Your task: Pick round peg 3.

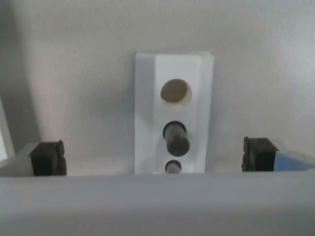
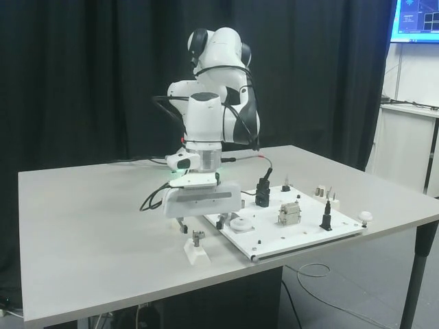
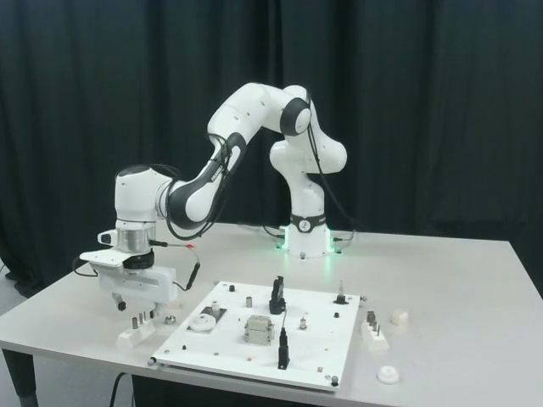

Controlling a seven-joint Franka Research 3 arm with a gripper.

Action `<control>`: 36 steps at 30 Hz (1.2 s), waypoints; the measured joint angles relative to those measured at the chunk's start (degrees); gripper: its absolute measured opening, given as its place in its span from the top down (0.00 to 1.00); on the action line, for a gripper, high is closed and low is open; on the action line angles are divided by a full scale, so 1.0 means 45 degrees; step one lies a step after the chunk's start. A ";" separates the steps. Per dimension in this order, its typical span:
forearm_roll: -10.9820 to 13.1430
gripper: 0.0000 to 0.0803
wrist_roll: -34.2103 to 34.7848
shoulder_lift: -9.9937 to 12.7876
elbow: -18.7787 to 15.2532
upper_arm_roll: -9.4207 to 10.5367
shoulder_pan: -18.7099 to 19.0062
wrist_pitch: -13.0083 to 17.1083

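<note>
A small white peg holder lies on the grey table under my gripper. It has three holes in a row: one end hole holds nothing, a thick dark grey round peg stands in the middle hole, and a thinner peg stands in the other end hole. My black fingertips stand wide apart on either side of the holder, touching nothing. From the room views, the gripper hangs open just above the holder and its pegs.
A white task board carrying black connectors, small posts and a white disc lies right beside the holder. A second small holder and a white knob sit past the board. The holder is near the table's front edge.
</note>
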 joint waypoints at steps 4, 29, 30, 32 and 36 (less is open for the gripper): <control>0.0000 0.00 0.0002 0.0159 0.0244 0.0000 -0.0070 -0.0144; -0.0024 0.00 -0.0670 0.1105 0.1392 0.0000 -0.0353 -0.0728; -0.0024 0.00 -0.0741 0.1119 0.1392 0.0000 -0.0364 -0.0728; -0.0024 0.00 -0.0841 0.1143 0.1392 0.0000 -0.0387 -0.0730; -0.0024 0.00 -0.0899 0.1186 0.1392 0.0000 -0.0425 -0.0737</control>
